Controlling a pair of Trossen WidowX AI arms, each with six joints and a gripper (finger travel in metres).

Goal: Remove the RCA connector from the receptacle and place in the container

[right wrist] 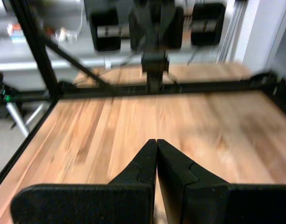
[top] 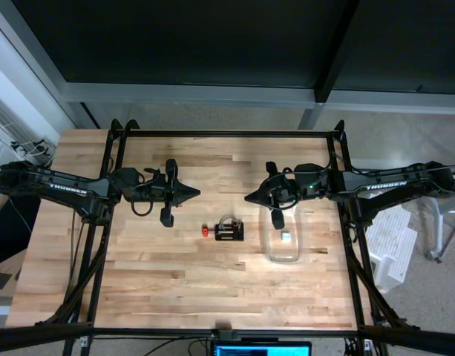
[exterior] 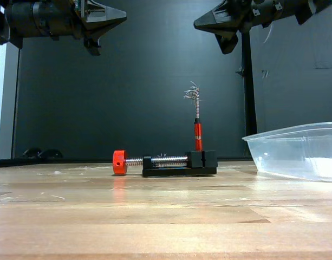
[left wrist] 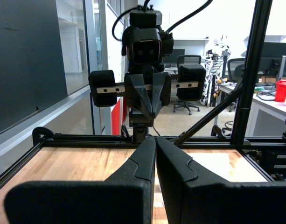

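The left gripper (top: 191, 193) is held high above the table (top: 175, 282), left of centre, with its tip pointed inward toward the opposite arm. In the left wrist view its fingers (left wrist: 140, 161) are seen pressed together with nothing between them. The receptacle (top: 228, 232) lies flat on the table near the centre, nearer the front edge than both gripper tips and between them in the left-right direction. Its knob (exterior: 119, 162) projects from the left end on a silvery threaded rod. The RCA connector (exterior: 197, 135) is seated in the right part of the receptacle and stands upright, with a red section just above the block. A thin wire tail (exterior: 193, 93) rises from it and ends in a frayed tuft. The connector is touched by neither gripper, and both are well above it. The right gripper (top: 251, 198) is held at a similar height, right of centre, with its tip pointed toward the left gripper and a gap left between the two tips. In the right wrist view its fingers (right wrist: 177, 172) are likewise closed on each other and nothing is held. The container (top: 270, 248) rests on the table just right of the receptacle without touching it, partly beneath the right gripper. A small white cube (top: 286, 236) lies inside it.
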